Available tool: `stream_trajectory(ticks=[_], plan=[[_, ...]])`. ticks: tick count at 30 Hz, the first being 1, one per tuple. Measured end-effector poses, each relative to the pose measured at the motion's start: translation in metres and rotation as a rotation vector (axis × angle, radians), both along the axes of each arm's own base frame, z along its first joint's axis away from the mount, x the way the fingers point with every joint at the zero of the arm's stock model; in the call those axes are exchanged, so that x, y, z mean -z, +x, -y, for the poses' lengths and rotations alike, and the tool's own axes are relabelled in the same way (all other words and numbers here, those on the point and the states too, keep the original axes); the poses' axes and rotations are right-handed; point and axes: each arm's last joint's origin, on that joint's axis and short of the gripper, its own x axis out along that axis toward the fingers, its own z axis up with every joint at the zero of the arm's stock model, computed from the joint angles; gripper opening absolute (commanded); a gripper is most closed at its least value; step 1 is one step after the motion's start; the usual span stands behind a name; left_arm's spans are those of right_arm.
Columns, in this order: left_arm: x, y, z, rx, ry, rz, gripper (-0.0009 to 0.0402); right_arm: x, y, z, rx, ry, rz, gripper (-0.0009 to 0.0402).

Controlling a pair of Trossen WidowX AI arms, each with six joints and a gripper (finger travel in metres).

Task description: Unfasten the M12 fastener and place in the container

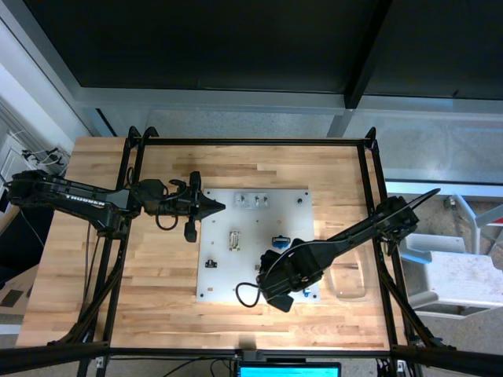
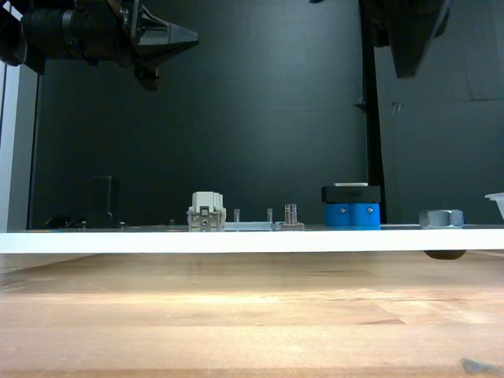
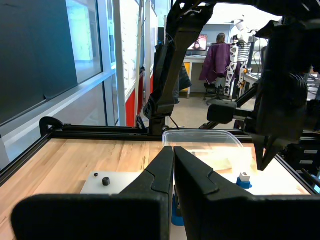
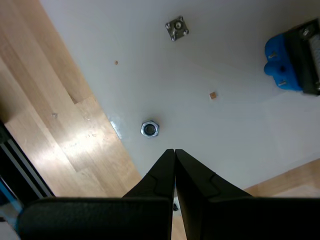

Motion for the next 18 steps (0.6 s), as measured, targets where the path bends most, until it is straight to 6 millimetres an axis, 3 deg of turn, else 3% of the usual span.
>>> stream_trajectory(ticks=[8, 18], plan=[[0.000, 0.000, 0.000, 0.000, 0.000, 0.000, 0.0000, 0.011, 0.003, -0.006, 0.004, 0.008, -0.023, 0.0027], [0.000, 0.000, 0.000, 0.000, 0.000, 0.000, 0.0000, 0.026, 0.003, -0.010, 0.024, -0.001, -0.037, 0.0167]])
